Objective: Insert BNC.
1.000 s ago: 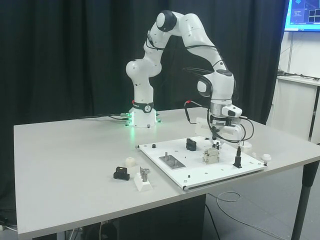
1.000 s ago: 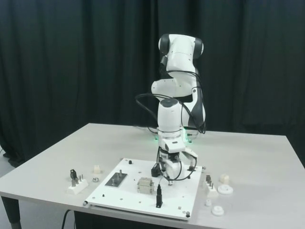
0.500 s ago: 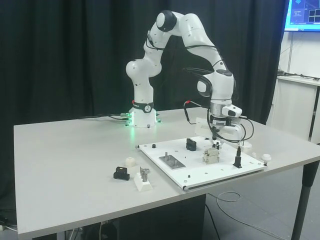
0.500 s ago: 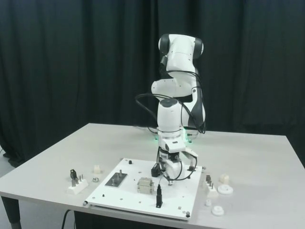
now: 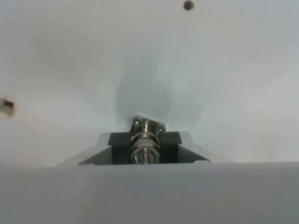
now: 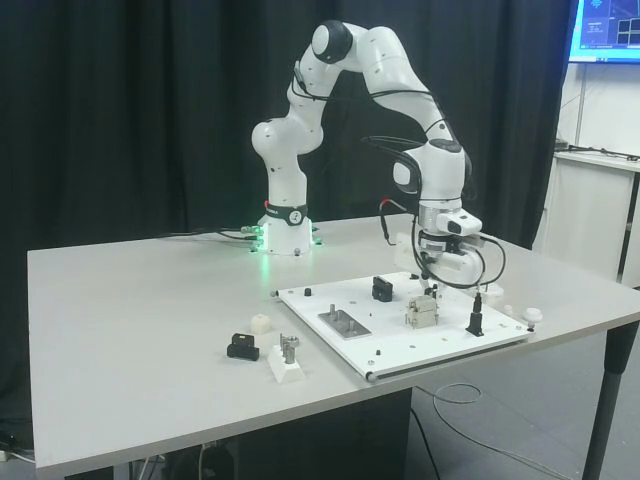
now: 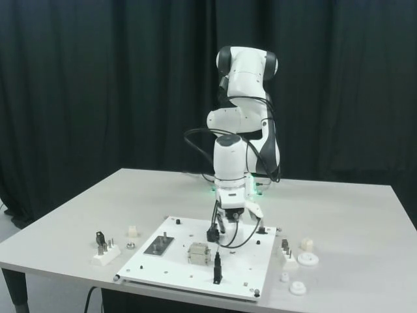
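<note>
Metal-bodied BNC plug sits gripped between the black pads of the hand, poised above the white assembly board on the grey desk. Judging by the wrist view, hold the barrel vertical, centre it over its socket before descending, then press gently.

No lettering can be read anywhere; the screen perhaps carries text, too small to tell.

BNC connector stands upright on white board.
</note>
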### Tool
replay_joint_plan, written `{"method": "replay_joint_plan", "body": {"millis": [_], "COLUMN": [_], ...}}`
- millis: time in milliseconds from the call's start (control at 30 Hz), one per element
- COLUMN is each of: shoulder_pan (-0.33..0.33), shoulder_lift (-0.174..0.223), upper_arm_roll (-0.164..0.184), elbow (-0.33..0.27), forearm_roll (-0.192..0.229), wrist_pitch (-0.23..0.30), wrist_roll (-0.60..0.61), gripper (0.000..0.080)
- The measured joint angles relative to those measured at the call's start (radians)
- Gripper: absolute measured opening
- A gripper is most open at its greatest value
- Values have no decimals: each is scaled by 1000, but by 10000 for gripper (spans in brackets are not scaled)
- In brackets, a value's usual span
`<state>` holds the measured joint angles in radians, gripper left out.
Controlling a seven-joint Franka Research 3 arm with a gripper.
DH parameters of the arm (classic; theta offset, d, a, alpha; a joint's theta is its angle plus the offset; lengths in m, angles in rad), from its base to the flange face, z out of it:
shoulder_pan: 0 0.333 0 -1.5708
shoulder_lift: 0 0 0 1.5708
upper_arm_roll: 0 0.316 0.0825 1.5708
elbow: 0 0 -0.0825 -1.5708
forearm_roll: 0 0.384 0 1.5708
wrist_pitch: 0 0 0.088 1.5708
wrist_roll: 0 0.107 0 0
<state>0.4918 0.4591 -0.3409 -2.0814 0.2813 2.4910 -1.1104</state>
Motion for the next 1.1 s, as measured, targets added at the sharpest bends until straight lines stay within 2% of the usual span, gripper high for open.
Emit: {"method": "replay_joint_plan", "body": {"millis": [233, 1100], "shoulder_pan": [1, 2], "shoulder_lift": [-1, -7], "upper_arm_roll": [0, 2], "elbow": [-3, -15], "forearm_roll": [0, -1], "wrist_pitch": [5, 25], "wrist_roll": [117, 412], "gripper": [123, 123]}}
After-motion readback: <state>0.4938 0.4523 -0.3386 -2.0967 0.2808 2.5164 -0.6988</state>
